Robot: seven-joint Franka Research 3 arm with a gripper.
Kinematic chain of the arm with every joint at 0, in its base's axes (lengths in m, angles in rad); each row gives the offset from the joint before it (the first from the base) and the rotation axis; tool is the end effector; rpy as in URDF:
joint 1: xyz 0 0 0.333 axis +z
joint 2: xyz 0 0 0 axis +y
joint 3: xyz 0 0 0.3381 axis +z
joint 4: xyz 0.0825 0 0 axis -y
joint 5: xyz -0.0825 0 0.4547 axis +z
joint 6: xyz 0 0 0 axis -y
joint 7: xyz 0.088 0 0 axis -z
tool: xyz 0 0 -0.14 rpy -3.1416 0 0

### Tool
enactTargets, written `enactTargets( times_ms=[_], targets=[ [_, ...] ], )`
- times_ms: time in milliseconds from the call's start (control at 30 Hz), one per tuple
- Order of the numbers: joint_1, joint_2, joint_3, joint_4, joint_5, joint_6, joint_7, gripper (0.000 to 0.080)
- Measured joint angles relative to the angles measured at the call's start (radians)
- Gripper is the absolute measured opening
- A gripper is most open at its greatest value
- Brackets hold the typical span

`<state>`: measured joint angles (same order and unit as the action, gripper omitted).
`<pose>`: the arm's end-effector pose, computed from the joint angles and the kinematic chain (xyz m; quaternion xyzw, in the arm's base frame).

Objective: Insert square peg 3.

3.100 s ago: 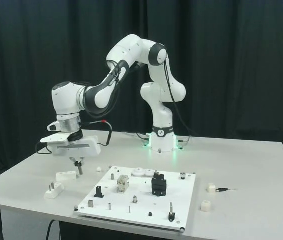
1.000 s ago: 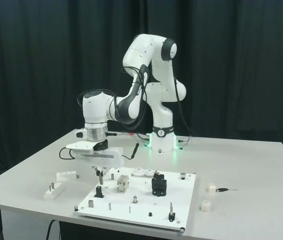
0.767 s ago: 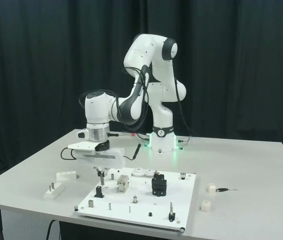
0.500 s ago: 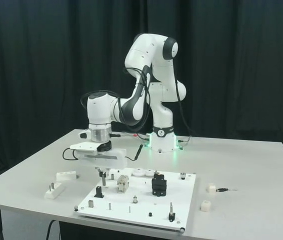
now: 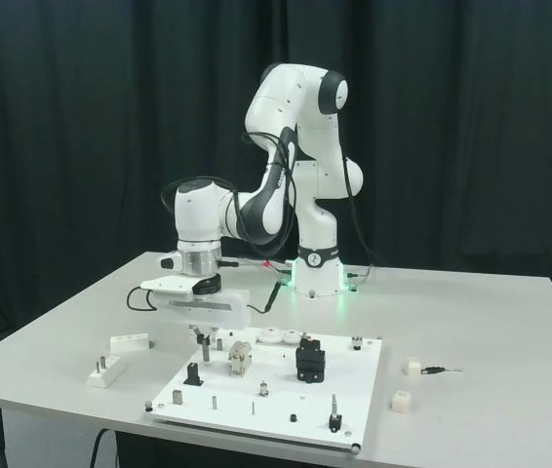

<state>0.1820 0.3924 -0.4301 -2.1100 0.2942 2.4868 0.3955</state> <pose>0.6152 -0.1577 0.1791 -0.9121 0.4094 -0.0166 0.0124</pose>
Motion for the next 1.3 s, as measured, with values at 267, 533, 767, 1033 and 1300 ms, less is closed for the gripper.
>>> enactTargets(
  times_ms=[267, 533, 767, 1033, 1300],
  targets=[
    [0.003, -0.001, 0.000, -0.008, 0.000, 0.007, 0.014, 0.0106],
    [0.003, -0.001, 0.000, -0.011, 0.000, 0.012, 0.023, 0.0106],
    [0.005, -0.001, 0.000, -0.013, 0.000, 0.017, 0.024, 0.0106],
    [0.010, 0.005, 0.000, -0.013, 0.000, 0.029, 0.034, 0.0106],
    [0.011, 0.012, 0.001, -0.013, 0.000, 0.036, 0.038, 0.0106]
  ],
)
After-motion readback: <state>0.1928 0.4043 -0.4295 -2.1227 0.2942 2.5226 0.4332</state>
